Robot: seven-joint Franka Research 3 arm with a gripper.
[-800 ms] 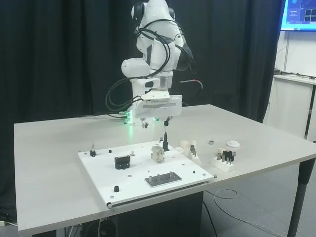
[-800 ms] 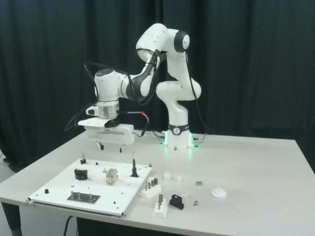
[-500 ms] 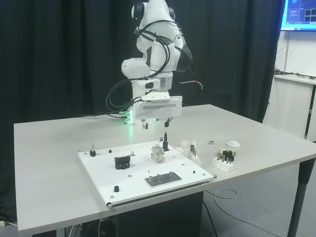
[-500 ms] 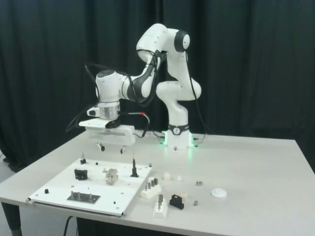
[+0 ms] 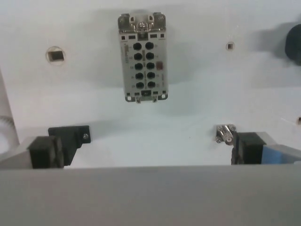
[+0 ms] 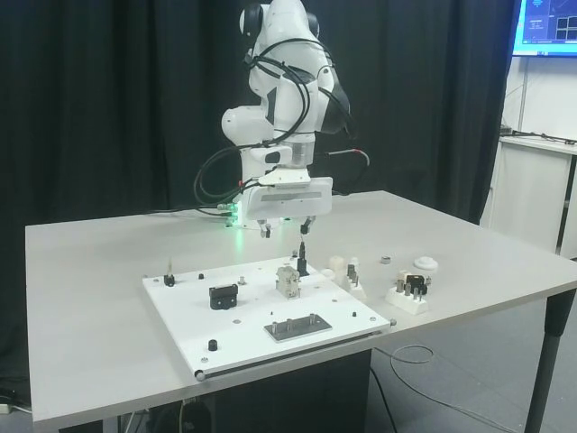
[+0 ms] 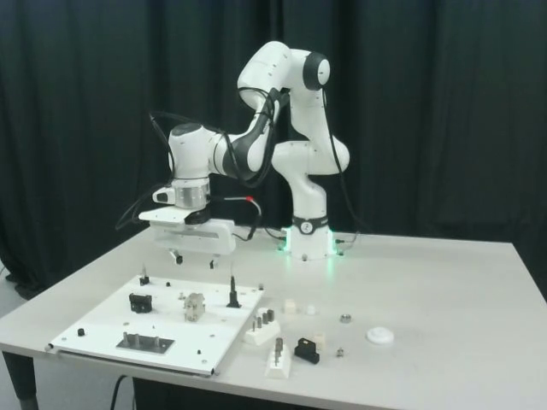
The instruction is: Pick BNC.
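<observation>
**A:** Now, item one, the tool point(image 5: 146, 150)?

**B:** Spread wide and empty. It hangs well above the white board point(image 5: 197, 94), with one black pad point(image 5: 44, 151) at each side of the wrist view.

**A:** Item two, the BNC point(image 5: 225, 133)?

**B:** A small metal socket standing on the board, just beside one pad and outside the gap, not between the pads.

**A:** Neighbours?

**B:** The multi-pin connector point(image 5: 142, 56) is ahead of the gap. A black bracket point(image 5: 70, 137) sits close to the other pad. The board rests on the grey bench point(image 6: 81, 271).

**A:** Handling note?

**B:** My judgement is to slide the tool sideways until the BNC is centred between the pads. Then descend straight, keeping off the bracket, and close on the barrel. It's small and round, so an off-centre pinch could slip.

**A:** Change since the prior record?

**B:** The wrist has shifted only slightly over the board. It's still high, and nothing on the board has moved.
</observation>
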